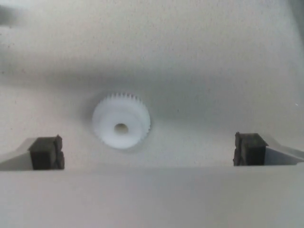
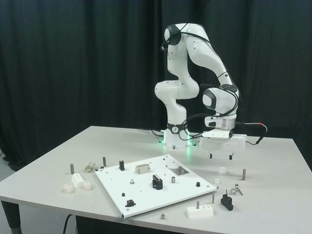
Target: Pick small gear.
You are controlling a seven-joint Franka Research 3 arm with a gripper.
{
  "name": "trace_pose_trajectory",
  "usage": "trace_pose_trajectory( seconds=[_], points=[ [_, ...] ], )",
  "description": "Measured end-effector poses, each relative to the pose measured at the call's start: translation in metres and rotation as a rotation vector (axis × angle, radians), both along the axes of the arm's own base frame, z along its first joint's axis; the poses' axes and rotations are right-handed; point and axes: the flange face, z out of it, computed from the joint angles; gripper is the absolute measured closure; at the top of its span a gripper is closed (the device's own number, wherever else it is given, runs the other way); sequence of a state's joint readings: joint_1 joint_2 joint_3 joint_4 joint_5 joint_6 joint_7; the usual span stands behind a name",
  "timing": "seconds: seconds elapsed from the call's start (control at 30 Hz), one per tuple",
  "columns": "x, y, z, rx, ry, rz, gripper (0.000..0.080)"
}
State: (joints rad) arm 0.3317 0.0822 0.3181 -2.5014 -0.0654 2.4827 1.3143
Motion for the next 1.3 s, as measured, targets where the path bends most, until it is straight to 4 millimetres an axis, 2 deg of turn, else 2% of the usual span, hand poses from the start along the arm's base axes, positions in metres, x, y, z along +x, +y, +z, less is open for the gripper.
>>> trace_pose_trajectory(
  seconds=[0.33,0.5,0.97,1.3],
  points=[
    [0.002,-0.001,0.002,0.001,-0.005,-0.012,0.0003],
    [0.008,-0.003,0.005,0.003,-0.023,-0.14,0.0003],
    [0.035,-0.013,0.016,0.065,-0.1,-0.348,0.0003],
    [0.054,-0.026,0.005,0.098,-0.114,-0.403,0.0003]
  ],
)
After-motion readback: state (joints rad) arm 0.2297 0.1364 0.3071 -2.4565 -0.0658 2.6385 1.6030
